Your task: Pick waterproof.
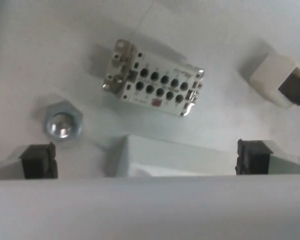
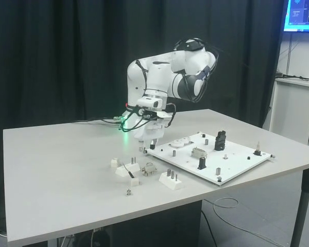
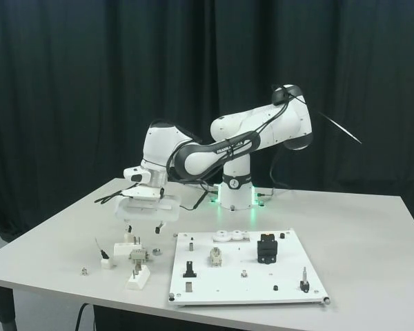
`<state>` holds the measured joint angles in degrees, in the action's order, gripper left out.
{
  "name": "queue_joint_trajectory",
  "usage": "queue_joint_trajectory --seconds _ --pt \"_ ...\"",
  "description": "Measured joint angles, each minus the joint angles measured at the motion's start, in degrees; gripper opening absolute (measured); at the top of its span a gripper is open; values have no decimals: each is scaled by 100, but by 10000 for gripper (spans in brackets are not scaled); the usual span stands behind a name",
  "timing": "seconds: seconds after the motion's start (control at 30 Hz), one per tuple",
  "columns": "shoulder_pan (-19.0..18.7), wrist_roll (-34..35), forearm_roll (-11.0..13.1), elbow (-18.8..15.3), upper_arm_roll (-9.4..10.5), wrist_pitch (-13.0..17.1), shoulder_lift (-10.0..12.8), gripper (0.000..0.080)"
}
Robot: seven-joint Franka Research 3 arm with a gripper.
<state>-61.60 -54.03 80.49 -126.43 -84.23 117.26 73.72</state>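
Note:
The waterproof connector (image 1: pixel 152 85), a white block with two rows of black round sockets and metal corner tabs, lies on the grey table below my gripper (image 1: pixel 146 159). The gripper is open, its black pads (image 1: pixel 38 161) wide apart with nothing between them. In the first room view the gripper (image 2: pixel 147 146) hangs above the table beside the connector (image 2: pixel 148 169). The second room view shows the gripper (image 3: pixel 143 227) over the connector (image 3: pixel 139 256), a short gap between them.
A metal nut (image 1: pixel 63 124) lies near the connector. A white block with a black lead (image 1: pixel 280 80) and a plain white block (image 1: pixel 165 155) sit close by. The white board (image 2: pixel 237 164) with mounted parts lies beside them, and more white holders (image 2: pixel 172 180) stand near the table's front.

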Motion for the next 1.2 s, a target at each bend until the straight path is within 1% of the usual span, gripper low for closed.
queue_joint_trajectory --seconds 0.1,0.27,0.43,0.6,0.77,0.9,1.2 --pt "63 -35 -4 86 73 100 2 800" --pt "165 -561 -27 249 163 182 23 800" --pt "240 -738 -86 366 218 264 30 800" --pt "267 -885 -229 455 231 318 34 800" --pt "261 -1046 -367 505 240 453 35 800" --pt "251 -1044 -386 516 253 532 35 800" --pt "223 -1107 -424 548 276 537 35 800"
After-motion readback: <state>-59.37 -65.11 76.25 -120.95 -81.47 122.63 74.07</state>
